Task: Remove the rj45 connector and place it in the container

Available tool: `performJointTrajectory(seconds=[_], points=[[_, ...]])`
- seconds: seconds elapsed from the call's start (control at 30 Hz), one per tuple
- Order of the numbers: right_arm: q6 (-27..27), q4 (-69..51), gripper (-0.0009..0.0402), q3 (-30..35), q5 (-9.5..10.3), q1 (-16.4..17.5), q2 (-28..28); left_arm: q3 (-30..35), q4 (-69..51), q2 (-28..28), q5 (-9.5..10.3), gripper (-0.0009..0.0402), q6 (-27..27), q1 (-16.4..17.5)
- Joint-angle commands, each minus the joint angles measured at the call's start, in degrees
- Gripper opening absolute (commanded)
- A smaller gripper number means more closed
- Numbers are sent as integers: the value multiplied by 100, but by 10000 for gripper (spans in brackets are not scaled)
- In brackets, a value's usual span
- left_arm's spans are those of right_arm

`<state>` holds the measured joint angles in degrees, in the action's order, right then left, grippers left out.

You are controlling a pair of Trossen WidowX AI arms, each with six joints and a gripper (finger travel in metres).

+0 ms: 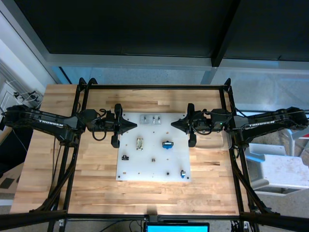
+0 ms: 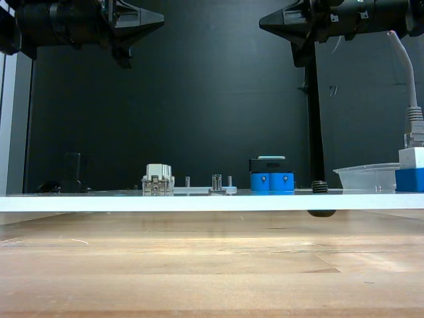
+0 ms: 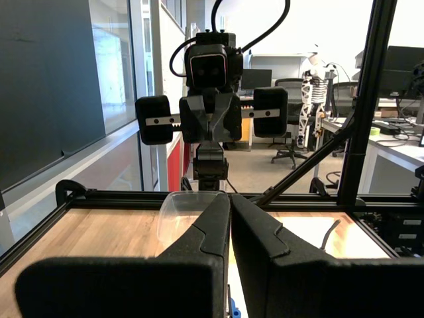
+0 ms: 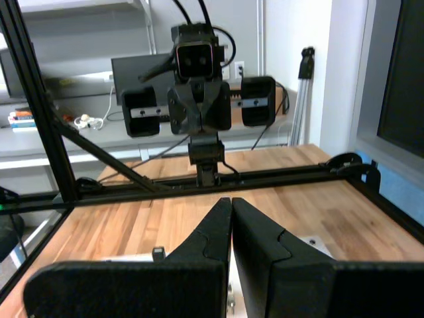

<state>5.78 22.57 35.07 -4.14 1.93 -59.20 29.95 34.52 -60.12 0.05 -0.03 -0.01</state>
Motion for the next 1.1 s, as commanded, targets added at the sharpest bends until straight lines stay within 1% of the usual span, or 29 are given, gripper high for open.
performJointTrajectory(seconds=[0.03, 0.17, 0.4, 0.53, 0.73, 0.77, 0.87, 0.97, 1.03, 1.1], points=[[87, -391, 0, 59, 118, 9, -4, 0, 2, 0, -2, 0, 2, 0], [-13, -1694, 0, 509, 118, 22, -17, 0, 2, 0, -2, 0, 2, 2], [-13, -3751, 0, 1294, 87, 83, -83, 0, 2, 2, 0, 0, 2, 2], [39, -4507, 0, 1609, 72, 186, -304, 0, 2, 2, -2, 0, 2, 2], [188, -5466, 0, 2000, 48, 444, -680, 0, 2, 0, -2, 0, 2, 0], [201, -5604, 0, 2057, 9, 492, -717, 0, 2, 0, 0, 0, 2, 2], [302, -5919, 0, 2149, -260, 686, -813, 0, 2, 0, -2, 0, 2, 0], [461, -6190, 0, 2175, -391, 879, -876, 0, 2, 0, -2, 0, 2, 0], [592, -6317, 0, 2166, -411, 1010, -885, 0, 2, 2, -2, 0, 2, 2], [739, -6450, 0, 2164, -553, 1180, -885, 0, 2, 2, -2, 0, 2, 0]])
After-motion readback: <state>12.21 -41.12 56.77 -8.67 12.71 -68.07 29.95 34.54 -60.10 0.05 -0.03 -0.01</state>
